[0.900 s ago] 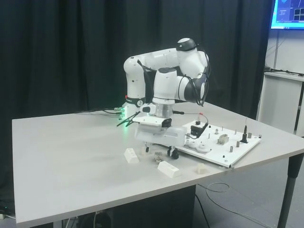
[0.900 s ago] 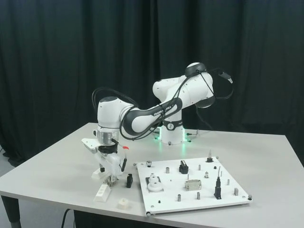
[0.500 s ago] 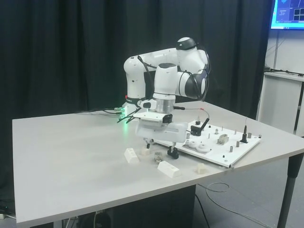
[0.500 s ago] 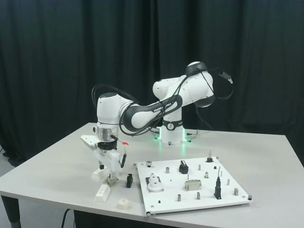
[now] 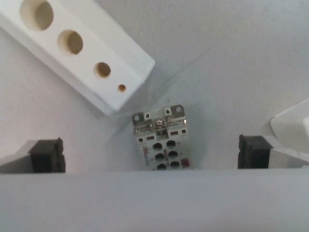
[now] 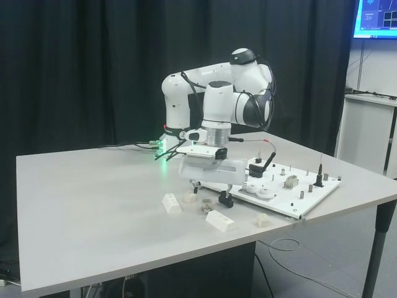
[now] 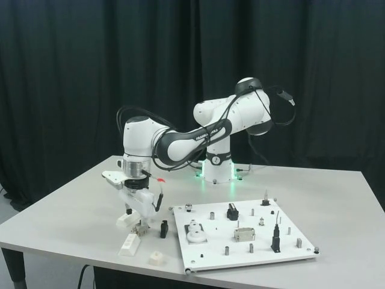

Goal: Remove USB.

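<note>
Table (image 7: 78, 205): grey. The loose parts lie near its front edge, on the side away from the white board.
White blocks: in the second room view, one (image 7: 125, 220) lies behind the gripper's tips, a longer one (image 7: 130, 244) in front of them, and a small cube (image 7: 156, 259) is nearest the table edge.
Drilled block (image 5: 77, 48): white, with a row of four holes from wide to narrow. Part of it is cut off in the wrist view. I cannot tell which of the room-view blocks it is.
Gripper (image 5: 149, 153): hangs above the table, clear of the parts, fingers pointing down. The black pads (image 5: 46, 154) stand wide apart and grip nothing.
USB connector (image 5: 161, 140): small white and metal piece, taken to be the task's thing. It lies flat on the bare table directly under the gripper, between the two pads and touching neither.
Connector axis: the long axis runs crosswise to the line joining the pads. The metal-tabbed end points toward the narrow-hole end of the drilled block, close to it but apart. The far end, with two rows of round sockets, is cut off by the gripper body.
Connector, room views: only a small grey speck (image 7: 142, 227) among the white blocks, with no detail to read.
White corner (image 5: 292, 123): beside the other pad and mostly out of frame, so I cannot tell what it is.
Black piece (image 7: 163, 229): upright on the table, between the connector and the board edge.
Board (image 7: 210, 253): white and flat, with small black and metal fittings too small to name.
</note>
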### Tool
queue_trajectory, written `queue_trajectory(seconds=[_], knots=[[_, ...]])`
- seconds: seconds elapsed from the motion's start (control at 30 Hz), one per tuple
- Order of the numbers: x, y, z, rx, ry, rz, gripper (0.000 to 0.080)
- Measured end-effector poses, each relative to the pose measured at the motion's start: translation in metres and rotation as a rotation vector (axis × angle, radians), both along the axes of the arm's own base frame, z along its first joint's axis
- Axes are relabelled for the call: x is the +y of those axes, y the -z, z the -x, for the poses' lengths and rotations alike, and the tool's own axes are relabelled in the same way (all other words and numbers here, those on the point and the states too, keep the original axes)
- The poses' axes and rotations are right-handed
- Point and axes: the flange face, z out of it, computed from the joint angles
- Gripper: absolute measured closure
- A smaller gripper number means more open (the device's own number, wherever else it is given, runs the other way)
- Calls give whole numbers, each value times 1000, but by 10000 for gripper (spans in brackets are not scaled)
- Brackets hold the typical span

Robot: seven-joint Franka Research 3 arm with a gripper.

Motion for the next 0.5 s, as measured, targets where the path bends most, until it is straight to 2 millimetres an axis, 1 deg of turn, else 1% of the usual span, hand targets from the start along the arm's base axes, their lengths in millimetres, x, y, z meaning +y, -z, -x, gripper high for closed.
queue_trajectory(seconds=[0.5], knots=[[-1, 0, 0, 2, -4, -2, 3]])
